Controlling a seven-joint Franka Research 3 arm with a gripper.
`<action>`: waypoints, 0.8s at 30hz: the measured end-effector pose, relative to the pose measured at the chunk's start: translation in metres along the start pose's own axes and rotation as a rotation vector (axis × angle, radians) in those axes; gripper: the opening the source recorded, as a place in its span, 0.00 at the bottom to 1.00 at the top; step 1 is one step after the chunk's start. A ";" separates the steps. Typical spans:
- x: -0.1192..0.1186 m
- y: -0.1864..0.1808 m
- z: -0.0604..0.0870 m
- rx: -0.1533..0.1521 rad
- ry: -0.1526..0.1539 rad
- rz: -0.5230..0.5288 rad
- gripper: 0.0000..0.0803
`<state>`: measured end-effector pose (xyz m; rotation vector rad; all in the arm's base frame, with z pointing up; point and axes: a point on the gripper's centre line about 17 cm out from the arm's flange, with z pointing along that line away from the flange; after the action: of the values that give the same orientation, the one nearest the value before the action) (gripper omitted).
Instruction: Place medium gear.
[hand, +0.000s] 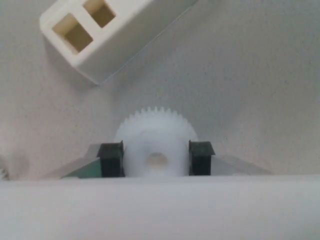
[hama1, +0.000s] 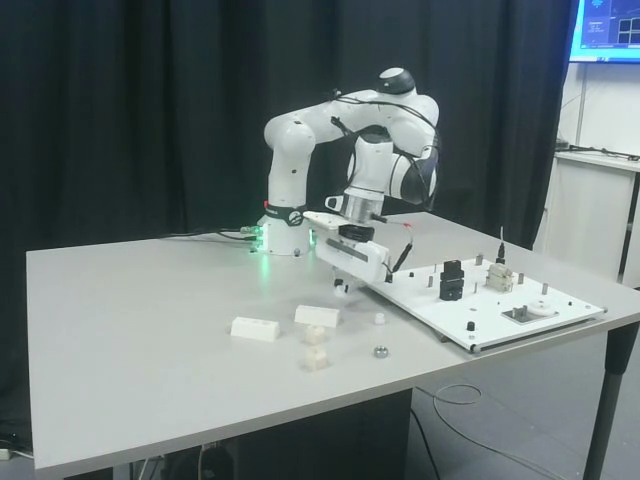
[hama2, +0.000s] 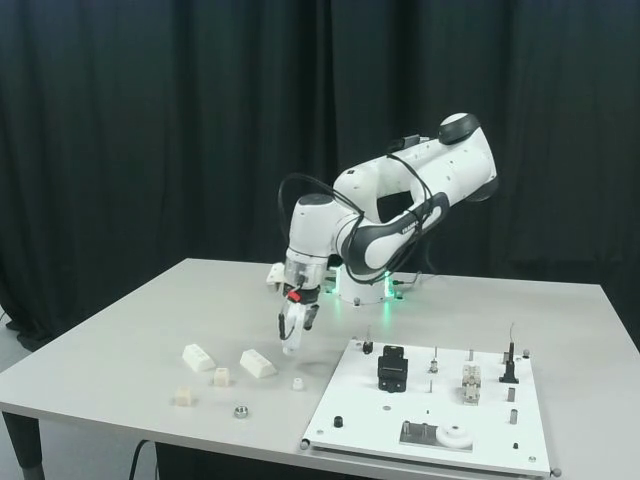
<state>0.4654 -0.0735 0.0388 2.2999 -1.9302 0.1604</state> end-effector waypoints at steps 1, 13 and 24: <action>0.000 0.000 0.001 0.001 -0.007 -0.001 0.34; -0.001 0.002 0.007 -0.003 -0.075 0.010 0.34; 0.001 -0.002 0.010 -0.008 -0.095 0.024 0.55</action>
<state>0.4671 -0.0759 0.0292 2.3206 -1.9992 0.0469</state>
